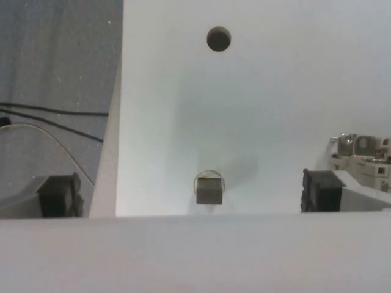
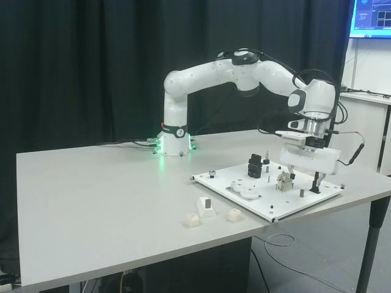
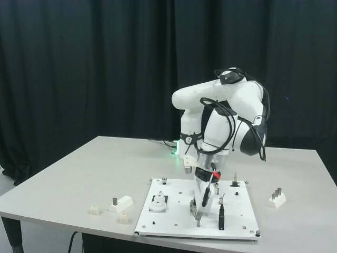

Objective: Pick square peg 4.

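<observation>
Peg: the square peg (image 1: pixel 209 190) is standing upright in its socket on the white board (image 1: pixel 275 134), close to the board's edge nearest the table's front edge; in the first room view it is showing as a small dark stub (image 2: pixel 301 193).
Handling: it is looking short, stiff and light, probably metal and smooth, so likely slippery; the flat opposite sides of its exposed top are offering the best hold, and a straight upward pull should be keeping it from jamming.
Gripper: the gripper (image 1: pixel 189 194) is hanging spread wide above the peg, holding nothing, one pad (image 1: pixel 59 195) out past the board's edge and the other over the board.
Neighbours: a round hole (image 1: pixel 219 38) is lying further in on the board; a metal fixture (image 1: pixel 360 152) is sitting beside the far finger.
Table: the grey table (image 2: pixel 91 195) is carrying the board near its front corner.
</observation>
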